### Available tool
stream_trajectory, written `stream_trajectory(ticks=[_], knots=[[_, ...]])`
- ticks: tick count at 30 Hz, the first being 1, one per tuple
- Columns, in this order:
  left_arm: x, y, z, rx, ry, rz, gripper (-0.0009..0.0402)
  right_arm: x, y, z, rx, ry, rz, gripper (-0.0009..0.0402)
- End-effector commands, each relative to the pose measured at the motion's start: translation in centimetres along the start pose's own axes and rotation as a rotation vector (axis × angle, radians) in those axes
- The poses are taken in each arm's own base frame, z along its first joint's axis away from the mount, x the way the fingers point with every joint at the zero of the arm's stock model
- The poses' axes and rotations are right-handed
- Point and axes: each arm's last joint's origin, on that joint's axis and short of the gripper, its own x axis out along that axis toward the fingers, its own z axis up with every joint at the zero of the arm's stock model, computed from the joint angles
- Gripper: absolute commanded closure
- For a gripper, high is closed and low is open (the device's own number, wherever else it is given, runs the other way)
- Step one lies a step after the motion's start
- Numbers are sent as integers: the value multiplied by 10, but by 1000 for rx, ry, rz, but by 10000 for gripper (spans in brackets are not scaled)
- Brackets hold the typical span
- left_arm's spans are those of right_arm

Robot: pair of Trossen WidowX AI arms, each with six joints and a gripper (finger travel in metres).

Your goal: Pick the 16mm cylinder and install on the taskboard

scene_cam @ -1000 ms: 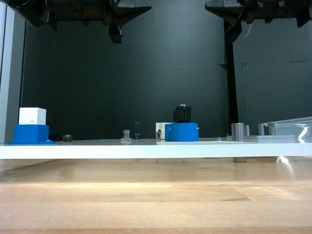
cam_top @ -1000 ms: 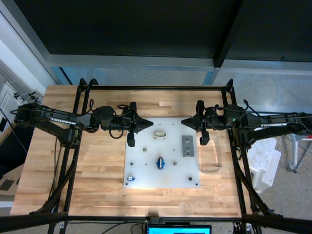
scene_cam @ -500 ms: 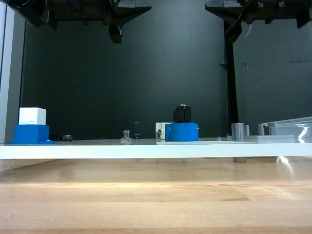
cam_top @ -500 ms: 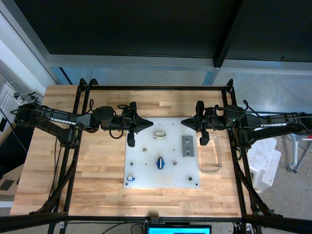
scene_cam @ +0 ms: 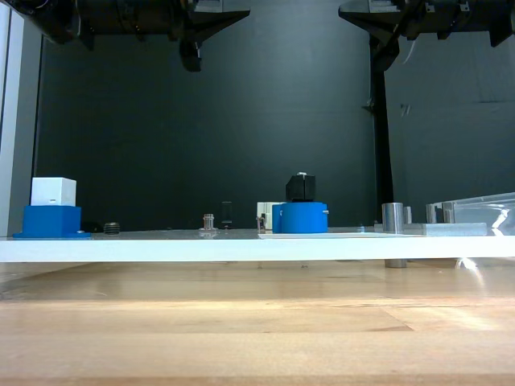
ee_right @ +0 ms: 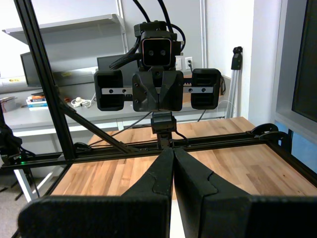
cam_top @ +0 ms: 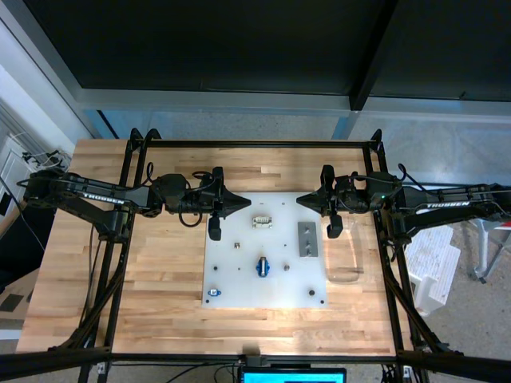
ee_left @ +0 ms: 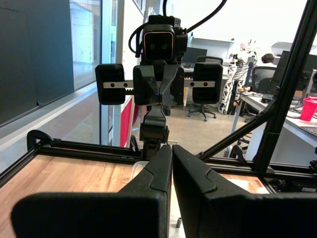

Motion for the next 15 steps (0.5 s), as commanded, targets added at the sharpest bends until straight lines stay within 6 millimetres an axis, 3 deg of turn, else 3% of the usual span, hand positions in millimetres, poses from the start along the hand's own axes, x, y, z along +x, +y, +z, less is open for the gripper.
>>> stream_trajectory(ticks=[1,15], knots=[[0,0,0,0,0,0,393,0,0,0,1,0,0,393],[0,0,0,0,0,0,393,0,0,-1,1,7,-1,393]])
